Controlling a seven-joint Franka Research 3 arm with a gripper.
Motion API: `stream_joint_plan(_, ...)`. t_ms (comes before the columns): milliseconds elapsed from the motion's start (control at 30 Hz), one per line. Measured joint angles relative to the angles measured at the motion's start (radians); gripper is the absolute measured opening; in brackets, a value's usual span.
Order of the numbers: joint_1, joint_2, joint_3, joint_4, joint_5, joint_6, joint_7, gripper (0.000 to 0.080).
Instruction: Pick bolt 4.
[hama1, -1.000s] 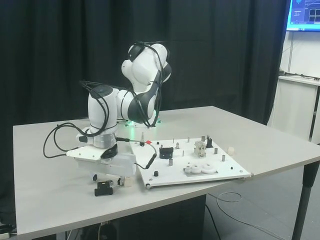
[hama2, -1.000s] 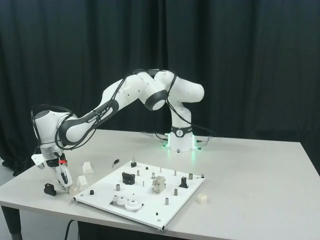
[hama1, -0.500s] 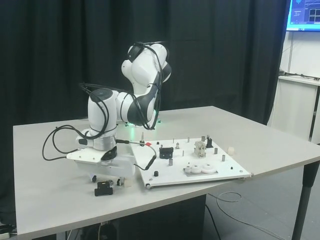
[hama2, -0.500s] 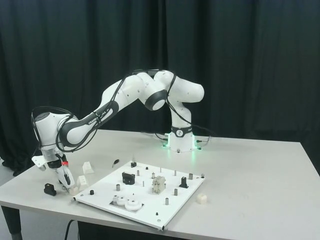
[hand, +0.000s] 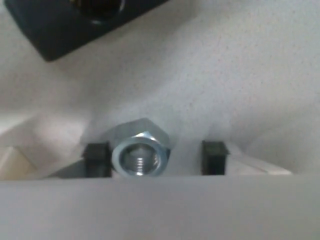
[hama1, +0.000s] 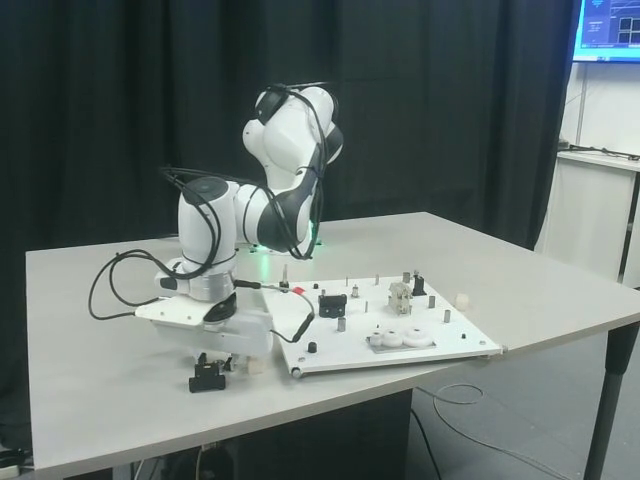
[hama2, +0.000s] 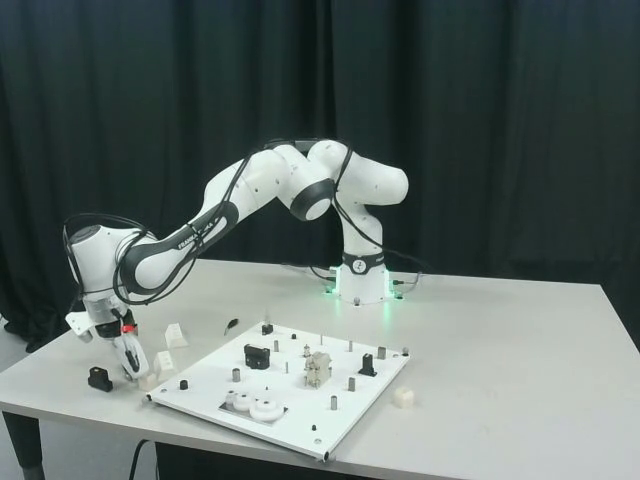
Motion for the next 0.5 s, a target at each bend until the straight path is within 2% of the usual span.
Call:
stream_joint_plan(167, 0.000, -0.001, 0.003, 0.000, 0.000, 0.002, 0.027, 0.0490)
stream_joint_plan(200, 0.000, -0.001, 0.003, 0.000, 0.000, 0.002, 0.033, 0.0334)
stream_joint_plan(233, 0.000, -0.001, 0.003, 0.000, 0.000, 0.003, 0.039, 0.0334)
stream_joint_plan(267, 0.000, -0.001, 0.003, 0.000, 0.000, 0.005, 0.042, 0.0228)
stream_joint_plan(500, 0.001, -0.009, 0.003, 0.000, -0.001, 0.015, 0.065, 0.0228)
